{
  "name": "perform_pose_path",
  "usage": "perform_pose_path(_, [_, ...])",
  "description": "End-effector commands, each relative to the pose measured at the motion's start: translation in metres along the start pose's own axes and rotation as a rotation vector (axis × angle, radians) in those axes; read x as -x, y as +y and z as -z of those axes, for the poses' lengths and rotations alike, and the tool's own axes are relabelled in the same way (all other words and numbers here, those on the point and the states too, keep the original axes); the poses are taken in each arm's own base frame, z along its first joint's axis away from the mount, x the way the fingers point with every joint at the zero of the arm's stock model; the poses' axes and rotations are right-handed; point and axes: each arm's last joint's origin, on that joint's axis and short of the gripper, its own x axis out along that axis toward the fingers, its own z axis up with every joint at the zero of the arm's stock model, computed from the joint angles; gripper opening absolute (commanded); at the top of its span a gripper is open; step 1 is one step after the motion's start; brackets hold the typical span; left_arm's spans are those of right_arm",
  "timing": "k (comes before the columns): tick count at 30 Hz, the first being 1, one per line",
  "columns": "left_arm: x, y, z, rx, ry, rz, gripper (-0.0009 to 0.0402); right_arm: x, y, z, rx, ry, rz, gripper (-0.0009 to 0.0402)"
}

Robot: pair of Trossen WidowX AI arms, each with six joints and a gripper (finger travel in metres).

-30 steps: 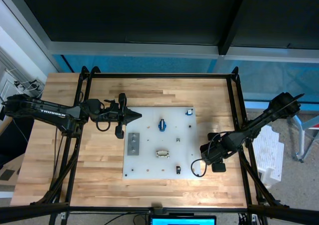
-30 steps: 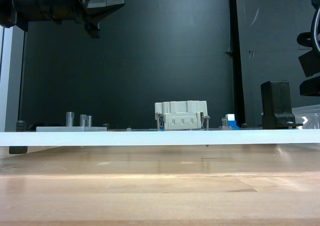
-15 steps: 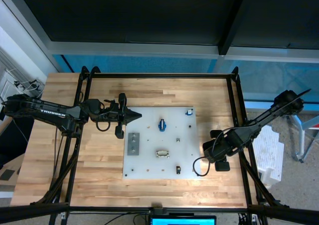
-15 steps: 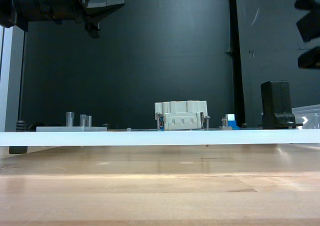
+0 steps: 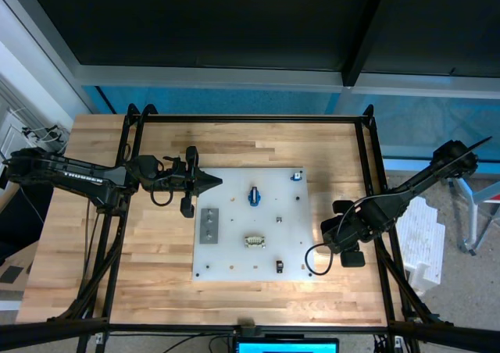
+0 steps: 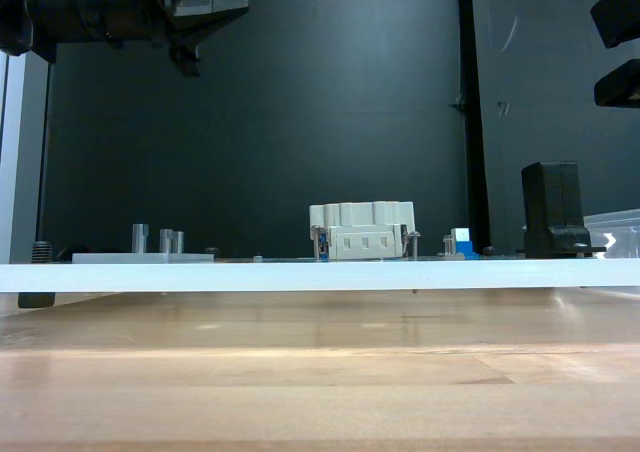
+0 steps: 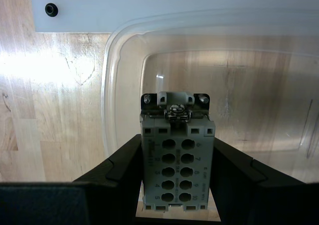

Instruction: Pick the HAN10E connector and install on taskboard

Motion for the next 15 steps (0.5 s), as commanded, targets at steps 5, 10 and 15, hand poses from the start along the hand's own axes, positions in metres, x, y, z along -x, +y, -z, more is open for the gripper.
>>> perform_pose_path(5, [0.0, 0.0, 0.0, 0.0, 0.0, 0.0, 0.0001, 0.007, -0.005, -0.012, -0.036, -0.005, 0.008, 0.0009])
perform_pose_path(10, [0.0, 0.0, 0.0, 0.0, 0.0, 0.0, 0.0001, 0.013, -0.006, -0.028, -0.044, -0.015, 0.027, 0.0009])
perform_pose_path(15, [0.0, 0.0, 0.0, 0.0, 0.0, 0.0, 0.0001, 0.014, -0.006, -0.05, -0.053, -0.02, 0.039, 0.0009])
